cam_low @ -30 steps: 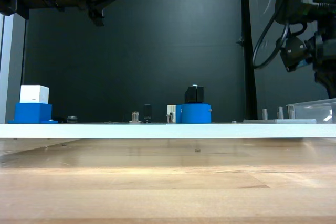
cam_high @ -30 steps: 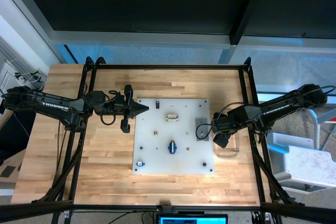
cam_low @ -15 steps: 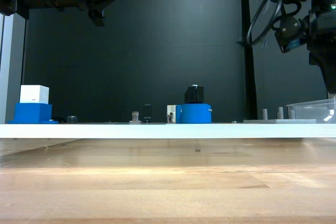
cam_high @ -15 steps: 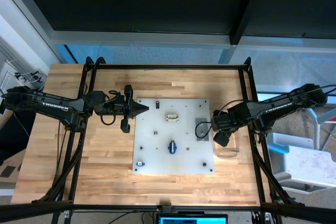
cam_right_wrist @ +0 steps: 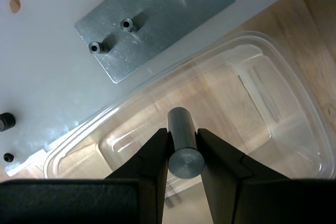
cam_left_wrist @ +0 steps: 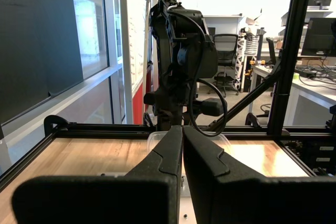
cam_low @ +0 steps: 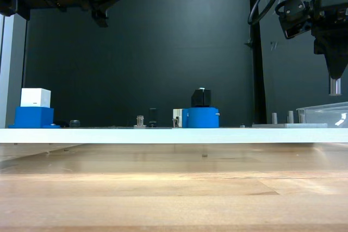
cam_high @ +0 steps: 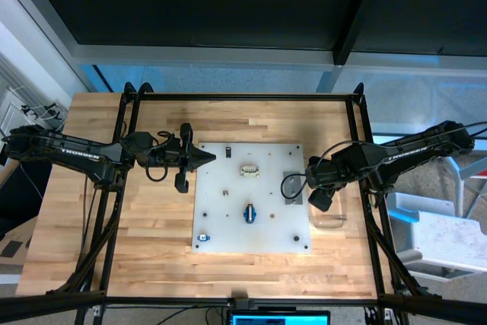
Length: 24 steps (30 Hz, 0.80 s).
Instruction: Pick the 16mm cylinder and place it in the taskboard
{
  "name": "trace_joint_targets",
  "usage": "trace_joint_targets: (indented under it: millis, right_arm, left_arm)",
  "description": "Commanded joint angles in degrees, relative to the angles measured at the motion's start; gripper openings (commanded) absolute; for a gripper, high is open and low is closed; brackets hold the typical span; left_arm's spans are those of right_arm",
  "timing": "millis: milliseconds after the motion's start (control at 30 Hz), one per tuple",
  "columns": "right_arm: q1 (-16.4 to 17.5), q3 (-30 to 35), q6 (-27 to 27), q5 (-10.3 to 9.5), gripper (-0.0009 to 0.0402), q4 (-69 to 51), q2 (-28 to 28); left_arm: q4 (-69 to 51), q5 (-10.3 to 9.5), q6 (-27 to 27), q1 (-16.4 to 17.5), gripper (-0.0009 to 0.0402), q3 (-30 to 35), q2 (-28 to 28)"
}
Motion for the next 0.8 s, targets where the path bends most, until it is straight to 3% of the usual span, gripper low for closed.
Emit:
trace_joint_targets:
  millis: [33, 167, 433, 800]
  right_arm:
    - [0.1, 0.9, -0.8, 0.00, 0.0018, -0.7, 0.2]
    - [0.2, 1.4, -1.8, 0.02, 0.0018, -0.8, 0.2]
    - [0.4, 1.4, -8.6, -0.46, 0.0018, -0.9, 0.2]
    - [0.6, 1.4, -11.1, -0.48, 0.0018, -1.0, 0.2]
  left_arm:
    - [0.0, 0.00, 0.0, 0.0, 0.0000, 0.0, 0.0]
    - [0.0, 0.00, 0.0, 0.0, 0.0000, 0.0, 0.0]
    - [0.0, 0.00, 0.0, 0.0, 0.0000, 0.0, 0.0]
    - [0.0, 0.00, 0.0, 0.0, 0.0000, 0.0, 0.0]
